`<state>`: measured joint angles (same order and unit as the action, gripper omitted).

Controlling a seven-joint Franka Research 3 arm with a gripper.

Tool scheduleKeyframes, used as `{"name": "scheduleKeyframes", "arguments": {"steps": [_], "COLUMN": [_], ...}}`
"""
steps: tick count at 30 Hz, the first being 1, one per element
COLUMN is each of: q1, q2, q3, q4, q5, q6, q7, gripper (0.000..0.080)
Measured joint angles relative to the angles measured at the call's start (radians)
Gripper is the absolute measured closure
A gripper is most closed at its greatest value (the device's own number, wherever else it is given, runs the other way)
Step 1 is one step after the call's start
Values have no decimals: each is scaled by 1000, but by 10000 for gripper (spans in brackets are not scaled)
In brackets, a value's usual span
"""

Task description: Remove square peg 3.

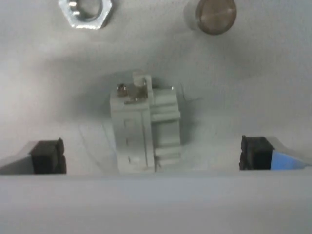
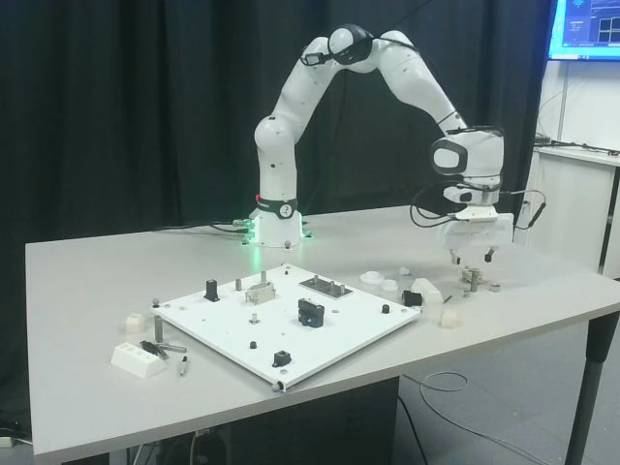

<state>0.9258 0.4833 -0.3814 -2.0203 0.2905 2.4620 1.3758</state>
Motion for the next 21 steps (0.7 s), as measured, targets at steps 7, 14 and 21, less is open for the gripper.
{"name": "scheduleKeyframes", "arguments": {"steps": [7,14,21], "q1": [0,0,0], "q2": [-42,-78,-102], "q3": [-11,-18,-24], "q4": [11,11,11], "q5": [-4,-10,-32], "q6": [-66,-100,-121], "q7": [0,3,11], "gripper": [3,3,3]}}
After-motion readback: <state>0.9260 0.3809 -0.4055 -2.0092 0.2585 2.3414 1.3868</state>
